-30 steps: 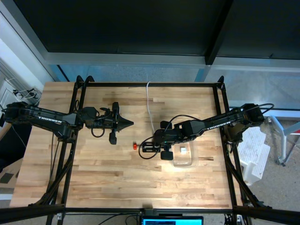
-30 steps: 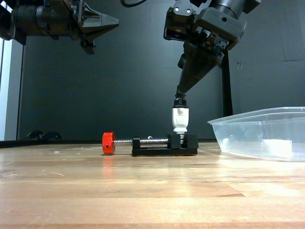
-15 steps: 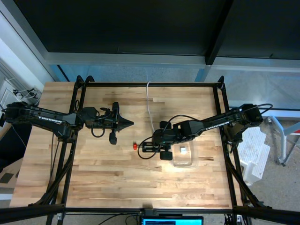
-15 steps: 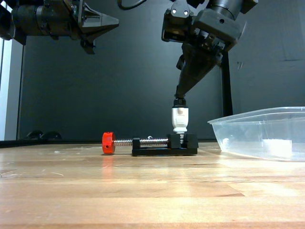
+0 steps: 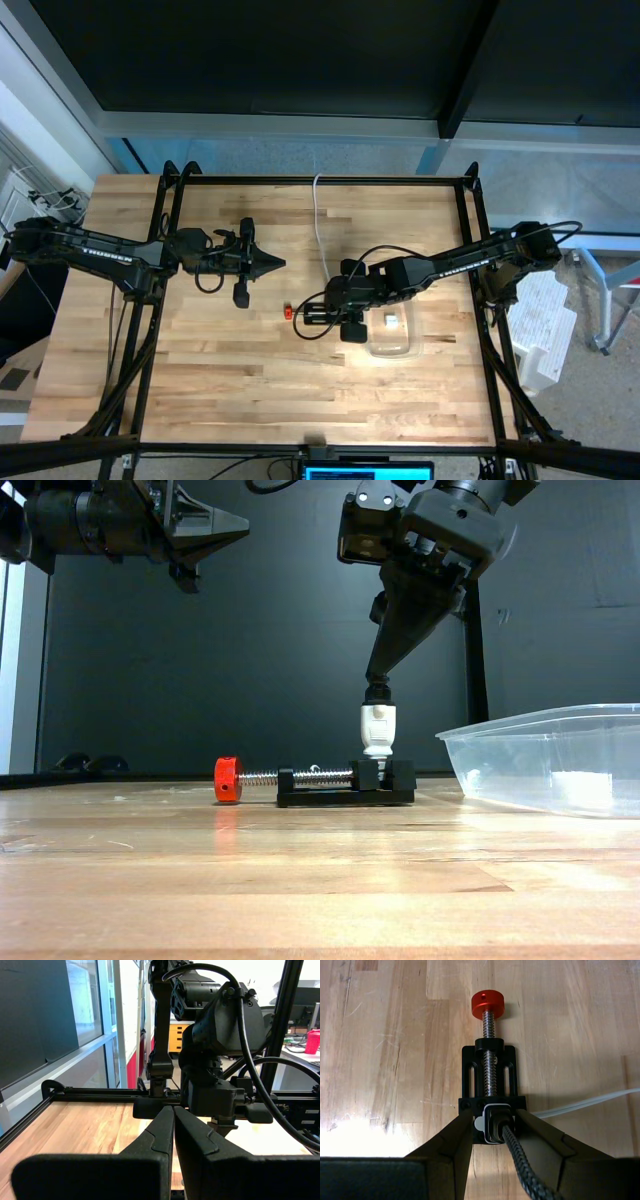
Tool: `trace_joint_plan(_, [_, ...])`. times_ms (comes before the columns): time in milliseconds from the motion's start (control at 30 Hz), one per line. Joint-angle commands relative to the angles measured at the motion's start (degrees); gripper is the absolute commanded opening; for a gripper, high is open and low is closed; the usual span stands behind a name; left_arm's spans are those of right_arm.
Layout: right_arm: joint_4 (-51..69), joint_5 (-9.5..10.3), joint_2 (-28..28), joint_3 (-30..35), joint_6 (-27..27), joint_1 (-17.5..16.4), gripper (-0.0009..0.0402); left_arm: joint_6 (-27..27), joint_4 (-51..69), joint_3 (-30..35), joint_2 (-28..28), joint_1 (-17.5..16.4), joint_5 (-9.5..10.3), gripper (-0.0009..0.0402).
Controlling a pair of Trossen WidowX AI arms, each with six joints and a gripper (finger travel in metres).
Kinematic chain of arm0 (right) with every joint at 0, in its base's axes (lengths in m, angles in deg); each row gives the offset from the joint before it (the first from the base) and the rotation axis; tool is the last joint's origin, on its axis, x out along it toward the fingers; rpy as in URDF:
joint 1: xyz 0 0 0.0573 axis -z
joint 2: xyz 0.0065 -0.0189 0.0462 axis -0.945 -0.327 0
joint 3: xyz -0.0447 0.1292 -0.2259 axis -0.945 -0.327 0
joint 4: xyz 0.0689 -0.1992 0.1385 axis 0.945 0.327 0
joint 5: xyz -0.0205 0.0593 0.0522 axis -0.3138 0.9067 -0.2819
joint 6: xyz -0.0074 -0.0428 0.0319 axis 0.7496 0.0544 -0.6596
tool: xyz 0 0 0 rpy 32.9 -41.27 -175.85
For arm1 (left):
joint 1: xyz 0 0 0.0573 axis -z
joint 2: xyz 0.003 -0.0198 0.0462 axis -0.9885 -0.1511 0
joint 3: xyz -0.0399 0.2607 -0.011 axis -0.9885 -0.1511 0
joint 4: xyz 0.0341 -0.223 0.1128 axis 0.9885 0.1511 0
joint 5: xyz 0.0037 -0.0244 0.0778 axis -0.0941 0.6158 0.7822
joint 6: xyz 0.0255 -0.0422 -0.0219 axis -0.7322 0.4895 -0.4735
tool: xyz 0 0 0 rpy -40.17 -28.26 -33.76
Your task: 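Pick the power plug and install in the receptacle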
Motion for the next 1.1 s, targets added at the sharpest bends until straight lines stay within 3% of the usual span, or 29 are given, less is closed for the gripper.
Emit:
trace_joint_plan(33, [1.03, -0.15, 1.57, 0.22, -0.07, 0.00, 0.0127, -0.02, 0.02, 0.02, 0.00, -0.02, -0.02, 0.0000])
trace_joint_plan(433, [4.94, -0.46, 11.17, -0.20, 0.39, 0.17, 0.0144, 0.00, 0.04, 0.02, 0.00, 0.00, -0.02, 0.0000])
trace_joint_plan(667, [0.00, -0.42, 19.56, -6.27, 3.10, 1.53, 0.0136, 0.00, 0.02, 0.02, 0.00, -0.02, -0.02, 0.0000])
trace_joint_plan(867, [-13.75, -0.17, 28.28, -16.00, 4.07, 4.50, 0.0101, 0.00, 0.04, 0.02, 0.00, -0.02, -0.02, 0.0000])
trace_joint_plan(1033, [-24.83, 0.26, 33.40, -22.49, 4.74, 7.08, 0.0047, 0.00, 0.02, 0.02, 0.00, -0.02, -0.02, 0.0000])
trace_joint_plan(1100, [-29.33, 1.64, 35.08, -24.85, 5.55, 8.15, 0.0019, -0.02, 0.02, 0.02, 0.00, 0.00, -0.02, 0.0000])
